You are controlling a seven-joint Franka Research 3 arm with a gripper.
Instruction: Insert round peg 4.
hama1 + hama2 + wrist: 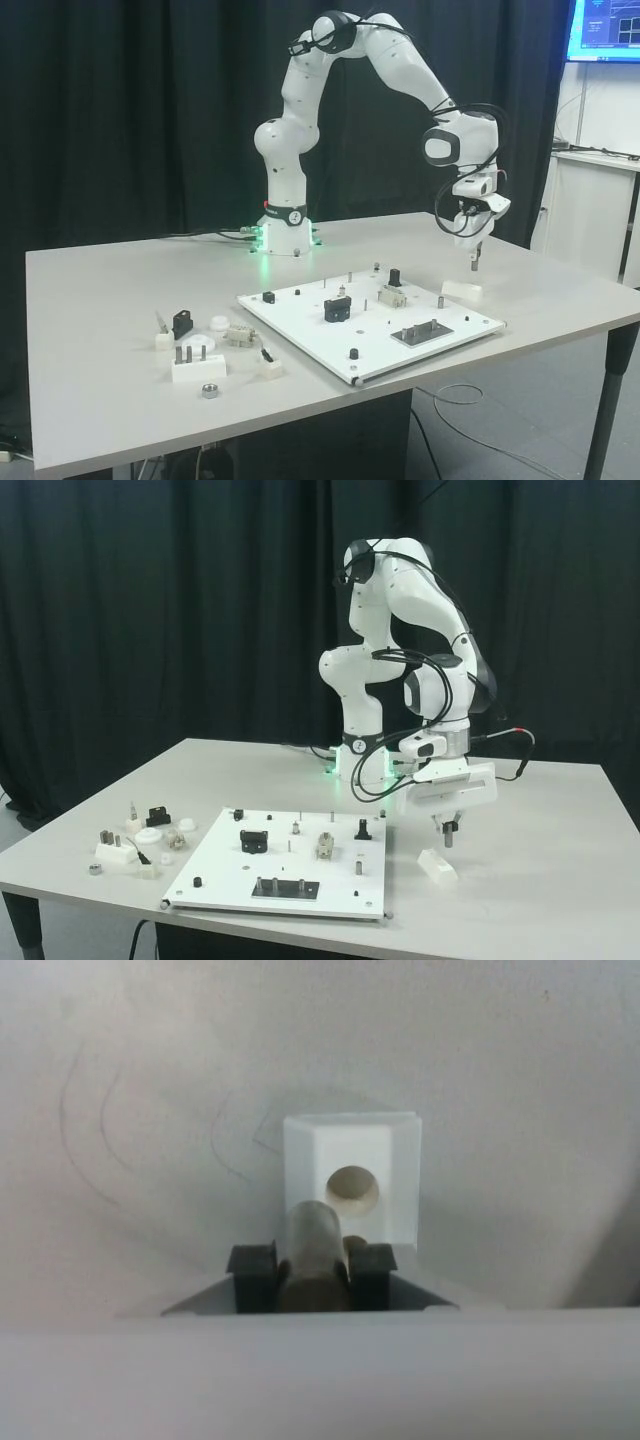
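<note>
The gripper (313, 1265) is clamped on the peg (312, 1245), the two black fingers (253, 1272) pressing its sides so that the shaft hangs straight down below them, which suits a drop into a vertical hole. In the wrist view the peg's free end points toward the white block (352, 1182), and the block's round hole (352, 1188) sits just beside the peg's tip and apart from it, so the two axes do not seem to line up yet. The block stands on the bare grey table (120, 290), just off the corner of the white board (300, 315), away from the board's own fixtures; there the arm (400, 70) can come at it from above with nothing near to hit. In both room views the peg (449, 833) hangs above the block (437, 865) without touching it, which leaves room to correct sideways before descending. The loose parts (195, 350) lie well apart at the far end of the table and play no role here. I judge the step in hand to be alignment: the peg likely needs a small lateral shift to centre it over the hole, and a tilted or off-centre approach could jam it on the rim.
</note>
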